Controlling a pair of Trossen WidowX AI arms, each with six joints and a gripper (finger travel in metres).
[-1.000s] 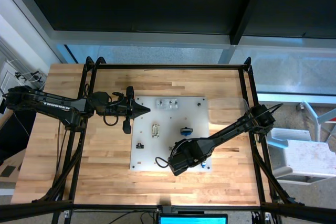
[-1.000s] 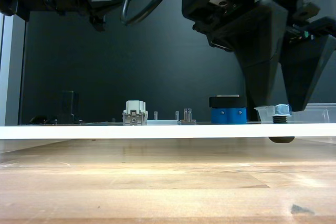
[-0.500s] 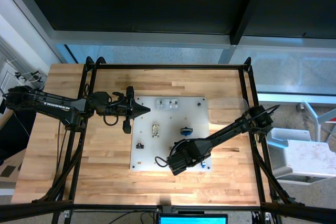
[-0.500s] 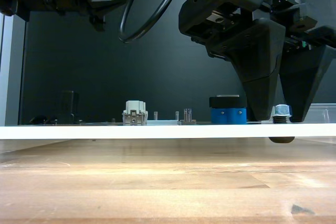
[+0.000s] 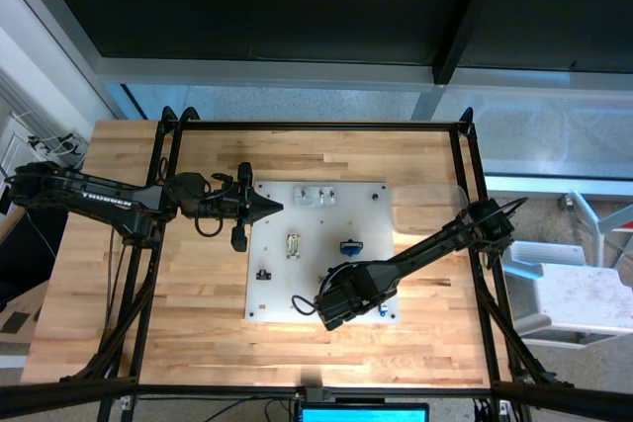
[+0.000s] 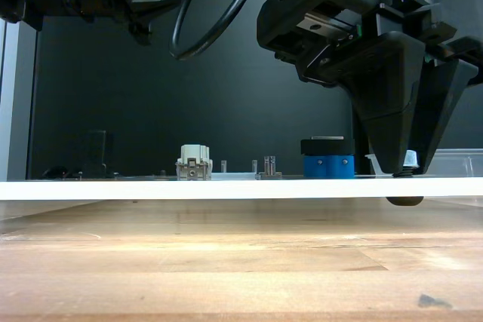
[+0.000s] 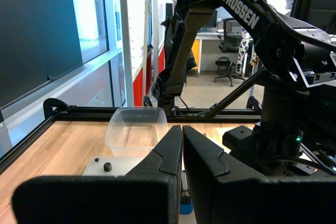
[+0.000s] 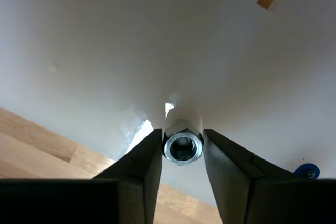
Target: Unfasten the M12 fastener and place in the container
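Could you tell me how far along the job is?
Done: nothing visibly; the container is empty. In hand: the right gripper is shut on the M12 nut, low at the board's near right. To do: unscrew, lift, drop it in. The left gripper hovers at the board's left edge.

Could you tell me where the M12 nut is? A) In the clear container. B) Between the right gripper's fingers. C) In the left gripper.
B: the right gripper, at the board's near right edge, clamps the M12 nut; the left gripper hangs shut over its far left.
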